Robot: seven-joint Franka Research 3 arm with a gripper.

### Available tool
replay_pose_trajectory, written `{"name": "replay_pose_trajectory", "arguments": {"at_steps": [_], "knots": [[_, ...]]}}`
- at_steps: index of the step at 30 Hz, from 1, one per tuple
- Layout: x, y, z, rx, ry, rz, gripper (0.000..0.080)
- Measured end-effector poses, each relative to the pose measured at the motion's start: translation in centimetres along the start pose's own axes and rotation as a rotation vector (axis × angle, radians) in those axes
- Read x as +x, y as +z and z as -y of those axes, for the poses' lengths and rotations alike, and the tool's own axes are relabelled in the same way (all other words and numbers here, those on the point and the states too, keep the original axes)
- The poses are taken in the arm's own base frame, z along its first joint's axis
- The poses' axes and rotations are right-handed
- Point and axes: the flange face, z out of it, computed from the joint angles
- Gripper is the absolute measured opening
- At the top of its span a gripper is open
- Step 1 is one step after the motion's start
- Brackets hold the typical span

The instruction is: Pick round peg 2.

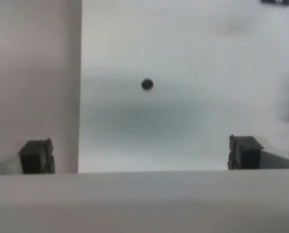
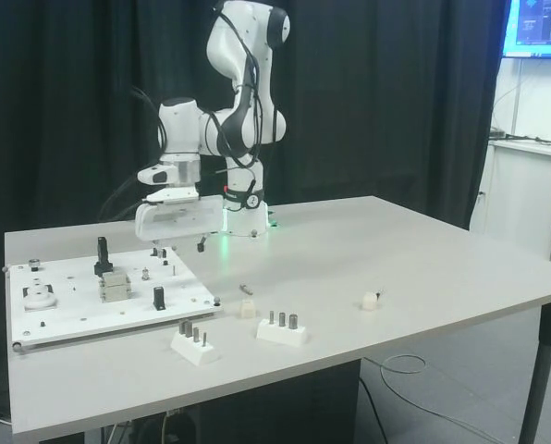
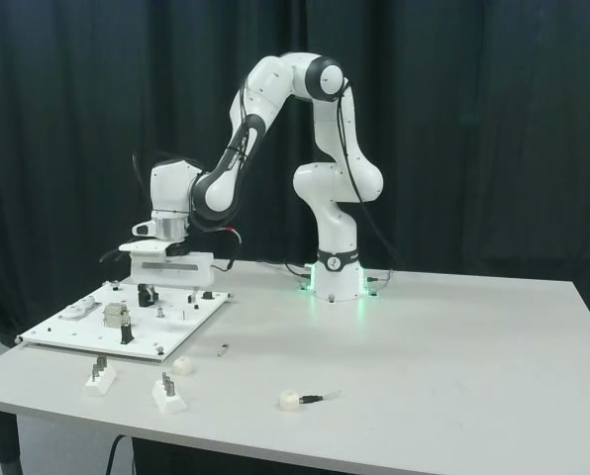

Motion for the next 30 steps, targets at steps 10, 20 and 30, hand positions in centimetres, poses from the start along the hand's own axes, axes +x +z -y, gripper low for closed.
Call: {"name": "replay_pose_trajectory", "arguments": {"at_steps": [10, 20, 30], "knots": [[1.9, -2.1, 3.5, 0.022, -0.050, -0.051, 0.0800], [4.4, -4.2, 8.3, 0.032, -0.130, -0.108, 0.0800], [7.9, -4.4, 12.5, 0.001, -0.207, -0.132, 0.0800]]}}
